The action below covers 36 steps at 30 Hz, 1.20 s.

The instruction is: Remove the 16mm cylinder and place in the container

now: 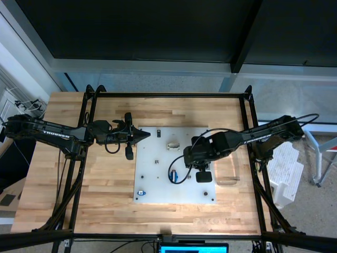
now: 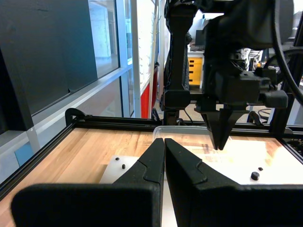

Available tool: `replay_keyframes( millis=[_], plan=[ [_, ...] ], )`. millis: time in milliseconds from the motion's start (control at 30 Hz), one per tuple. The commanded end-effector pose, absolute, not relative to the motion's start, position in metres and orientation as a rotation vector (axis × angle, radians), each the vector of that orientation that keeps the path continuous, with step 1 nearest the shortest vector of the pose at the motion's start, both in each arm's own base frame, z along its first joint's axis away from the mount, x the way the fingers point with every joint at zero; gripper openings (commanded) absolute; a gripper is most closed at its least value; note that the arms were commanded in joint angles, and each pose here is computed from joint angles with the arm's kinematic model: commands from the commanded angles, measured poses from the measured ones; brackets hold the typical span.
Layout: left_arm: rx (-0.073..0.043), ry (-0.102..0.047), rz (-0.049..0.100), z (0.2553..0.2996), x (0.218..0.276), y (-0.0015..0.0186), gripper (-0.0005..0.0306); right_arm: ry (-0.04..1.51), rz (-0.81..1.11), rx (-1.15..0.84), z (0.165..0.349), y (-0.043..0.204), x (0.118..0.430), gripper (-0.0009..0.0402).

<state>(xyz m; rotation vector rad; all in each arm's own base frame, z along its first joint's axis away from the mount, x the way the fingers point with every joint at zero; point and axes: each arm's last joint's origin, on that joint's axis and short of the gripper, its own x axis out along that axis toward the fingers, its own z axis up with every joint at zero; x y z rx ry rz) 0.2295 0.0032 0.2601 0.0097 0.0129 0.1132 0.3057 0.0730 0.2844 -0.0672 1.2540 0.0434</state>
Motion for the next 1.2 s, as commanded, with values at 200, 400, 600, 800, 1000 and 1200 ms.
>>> replay_keyframes(
  millis=[200,400,600,800,1000,1200],
  plan=[
    [0.01,0.013,0.113,0.2601,0.2295,0.0032,0.0,1.306,0.018,-0.09,0.277,0.083,0.319,0.0143],
    [0.01,0.013,0.113,0.2601,0.2295,0.0033,0.0,1.357,-0.02,-0.074,0.263,0.085,0.325,0.021],
    [0.01,0.013,0.113,0.2601,0.2295,0.0032,0.0,1.39,-0.021,-0.083,0.247,0.092,0.332,0.024],
    [0.01,0.013,0.113,0.2601,0.2295,0.0032,0.0,1.39,-0.037,-0.054,0.235,0.096,0.339,0.0235],
    [0.01,0.013,0.113,0.2601,0.2295,0.0033,0.0,1.362,-0.036,-0.035,0.227,0.101,0.344,0.0221],
    [0.01,0.013,0.113,0.2601,0.2295,0.0033,0.0,1.355,-0.045,-0.018,0.219,0.104,0.342,0.0212]
  ],
)
